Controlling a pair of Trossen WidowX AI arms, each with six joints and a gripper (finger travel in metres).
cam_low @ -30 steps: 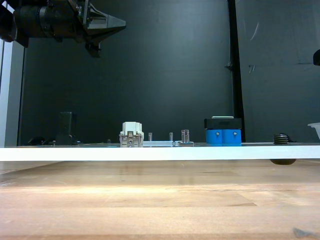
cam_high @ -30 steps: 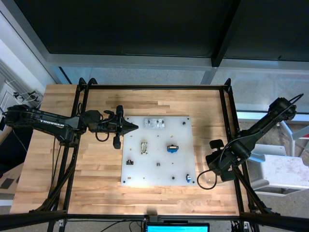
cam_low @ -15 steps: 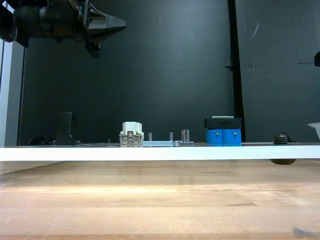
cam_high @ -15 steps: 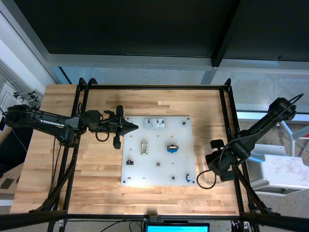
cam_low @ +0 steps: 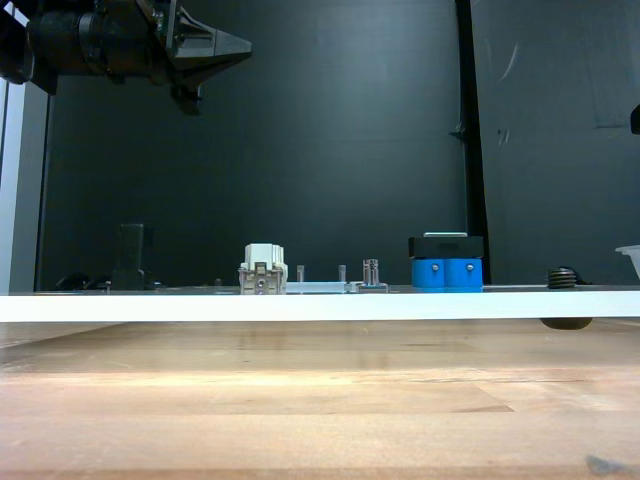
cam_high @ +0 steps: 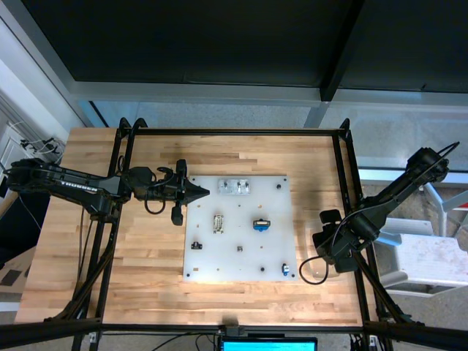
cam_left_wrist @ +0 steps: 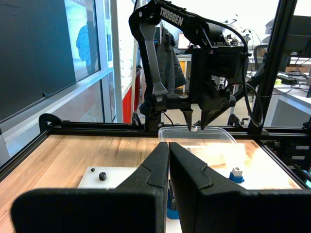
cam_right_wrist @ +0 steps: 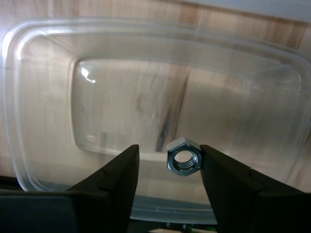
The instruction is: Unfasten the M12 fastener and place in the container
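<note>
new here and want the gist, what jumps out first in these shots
A small silver nut shows inside the open right tool, directly over the clear container beside the board's right edge. The left tool hangs shut, high over the board's left side.

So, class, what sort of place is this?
Probably a robotics lab: a white task board on a wooden table, the left gripper hanging near the board's left edge, the right gripper open above the clear container.

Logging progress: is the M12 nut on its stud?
No: the stud is bare; the nut is within the open right gripper over the container, left gripper parked high by the board's left edge.
</note>
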